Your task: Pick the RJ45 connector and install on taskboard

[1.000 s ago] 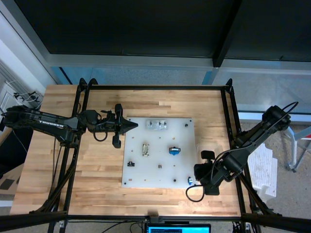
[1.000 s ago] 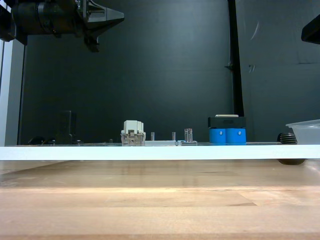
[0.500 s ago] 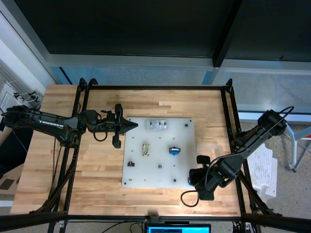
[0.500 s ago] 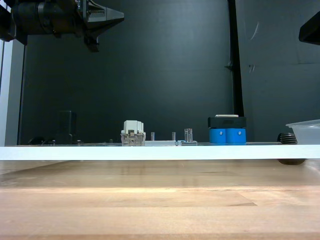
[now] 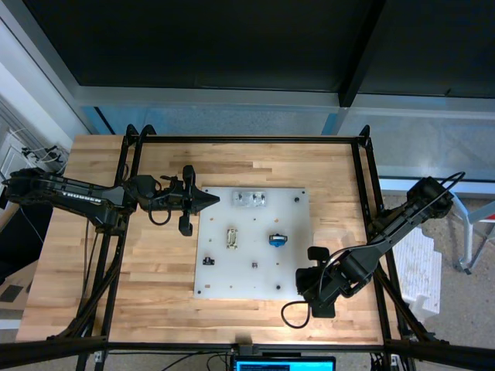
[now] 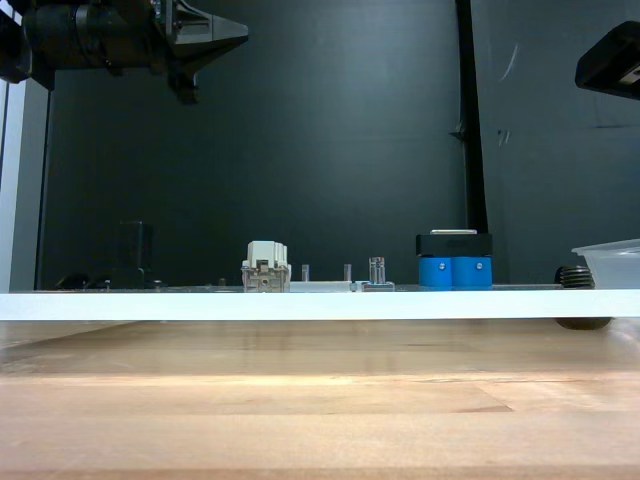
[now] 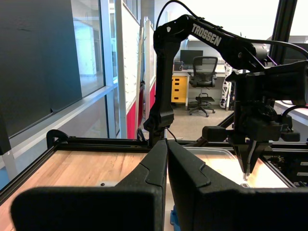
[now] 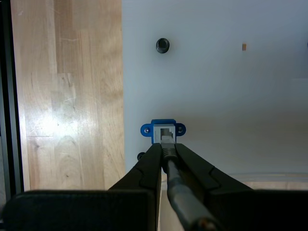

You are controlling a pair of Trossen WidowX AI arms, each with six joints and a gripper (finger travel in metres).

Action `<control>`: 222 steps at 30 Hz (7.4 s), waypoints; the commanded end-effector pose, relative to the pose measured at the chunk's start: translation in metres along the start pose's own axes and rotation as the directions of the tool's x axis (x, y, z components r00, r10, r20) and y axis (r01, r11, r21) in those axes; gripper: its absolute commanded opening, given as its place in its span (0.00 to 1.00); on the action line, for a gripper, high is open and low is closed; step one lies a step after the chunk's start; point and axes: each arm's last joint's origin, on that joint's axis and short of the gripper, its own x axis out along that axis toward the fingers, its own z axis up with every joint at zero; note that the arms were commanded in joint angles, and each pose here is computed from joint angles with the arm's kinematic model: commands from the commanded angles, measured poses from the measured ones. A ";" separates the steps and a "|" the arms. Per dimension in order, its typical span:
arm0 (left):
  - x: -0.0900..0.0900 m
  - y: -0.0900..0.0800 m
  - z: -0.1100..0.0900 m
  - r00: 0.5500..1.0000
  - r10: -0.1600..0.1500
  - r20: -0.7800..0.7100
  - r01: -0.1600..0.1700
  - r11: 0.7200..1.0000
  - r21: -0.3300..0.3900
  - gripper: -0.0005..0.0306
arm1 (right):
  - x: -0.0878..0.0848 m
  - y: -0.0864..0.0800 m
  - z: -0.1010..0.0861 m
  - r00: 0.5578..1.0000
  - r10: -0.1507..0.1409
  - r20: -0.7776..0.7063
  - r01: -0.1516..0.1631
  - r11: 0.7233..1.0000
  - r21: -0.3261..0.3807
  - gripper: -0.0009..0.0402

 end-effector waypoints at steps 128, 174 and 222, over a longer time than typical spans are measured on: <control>0.000 0.000 0.000 1.000 0.000 0.000 0.000 1.000 0.000 0.02 | -0.036 -0.021 -0.013 0.989 0.099 0.110 -0.099 0.995 -0.006 0.42; 0.000 0.000 0.000 1.000 0.000 0.000 0.000 1.000 0.000 0.02 | -0.097 -0.177 0.042 0.859 -0.069 0.508 0.055 0.998 0.043 0.19; 0.000 0.000 0.000 1.000 0.000 0.000 0.000 1.000 0.000 0.02 | -0.076 -0.206 0.034 0.338 -0.025 0.941 0.035 0.999 0.014 0.02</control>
